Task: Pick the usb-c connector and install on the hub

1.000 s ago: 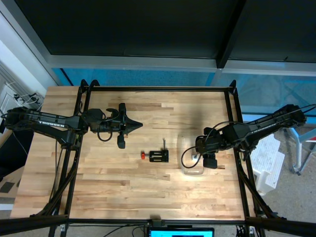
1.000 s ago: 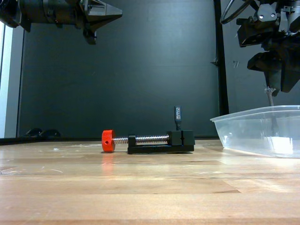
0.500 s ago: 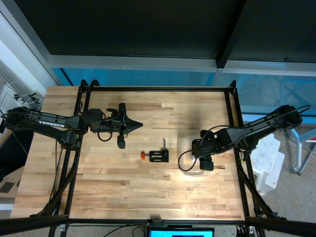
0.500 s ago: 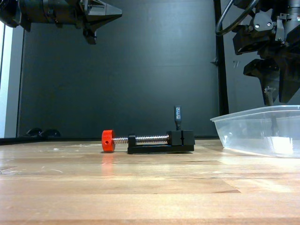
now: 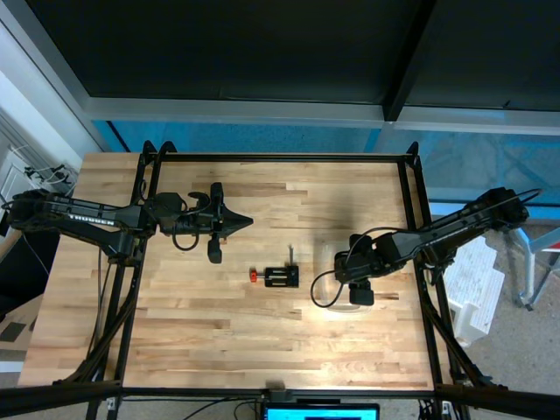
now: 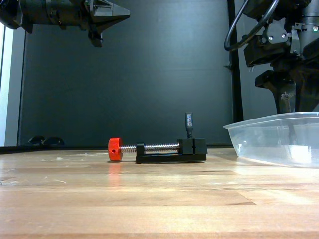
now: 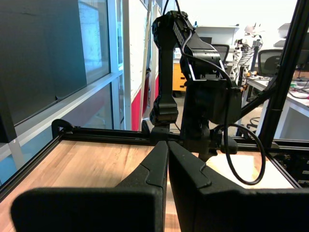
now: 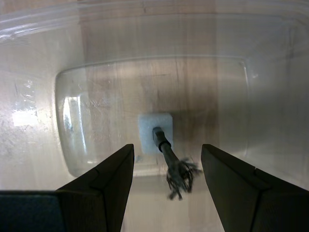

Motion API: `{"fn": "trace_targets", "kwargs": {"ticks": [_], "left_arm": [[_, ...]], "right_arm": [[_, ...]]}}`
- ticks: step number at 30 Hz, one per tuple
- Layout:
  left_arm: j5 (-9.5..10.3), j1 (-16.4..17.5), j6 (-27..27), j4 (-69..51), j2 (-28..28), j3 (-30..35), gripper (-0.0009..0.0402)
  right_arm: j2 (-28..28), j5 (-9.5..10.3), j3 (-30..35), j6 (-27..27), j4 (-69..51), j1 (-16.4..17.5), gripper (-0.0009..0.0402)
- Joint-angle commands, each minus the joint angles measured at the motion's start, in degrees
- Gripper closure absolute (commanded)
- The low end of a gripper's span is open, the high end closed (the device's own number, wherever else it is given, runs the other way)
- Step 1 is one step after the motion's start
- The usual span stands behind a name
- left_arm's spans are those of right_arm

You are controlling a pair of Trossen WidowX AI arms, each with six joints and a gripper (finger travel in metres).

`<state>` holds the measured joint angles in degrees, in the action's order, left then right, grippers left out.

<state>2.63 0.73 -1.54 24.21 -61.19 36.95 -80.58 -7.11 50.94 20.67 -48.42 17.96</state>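
Where the usb-c connector (image 8: 161, 139) sits: inside the clear tray (image 8: 38, 96), one end on the small white squarish piece (image 8: 147, 124), its dark stem rising toward the camera and ending in a frayed tuft.
Right tool (image 8: 166, 147): hanging just over the tray, fingers spread wide with one on each side of the connector, touching nothing and holding nothing.
Deciding relation: the connector lies straight ahead of the right tool, between its fingers. Its long axis seems close to upright, slightly tilted, so a straight descent and a close looks apt.
Tray contents: only the white squarish piece and the connector show.
Hub (image 5: 280, 276): on the surface (image 5: 219, 332), left of the tray and apart from it, with its orange-red knob (image 6: 114, 149) on the end away from the tray.
Left tool (image 7: 168, 145): parked high over the left side, fingers pressed together, empty. The right arm is far nearer.
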Motion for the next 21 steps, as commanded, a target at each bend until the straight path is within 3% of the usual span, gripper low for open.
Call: {"fn": "trace_targets", "kwargs": {"ticks": [1,15,21], "left_arm": [[0.00,0.02,0.00,0.02,-0.02,0.02,0.0393],[0.00,0.02,0.00,0.02,-0.02,0.02,0.0393],[-0.02,0.02,0.00,0.02,-0.02,0.02,0.0393]], "right_arm": [[-1.11,0.00,-0.15,-0.37,0.70,0.04,0.0201],[-2.49,0.20,-3.37,-0.57,5.29,0.46,0.0202],[-2.49,0.02,-3.54,-1.29,6.01,0.57,0.0224]]}}
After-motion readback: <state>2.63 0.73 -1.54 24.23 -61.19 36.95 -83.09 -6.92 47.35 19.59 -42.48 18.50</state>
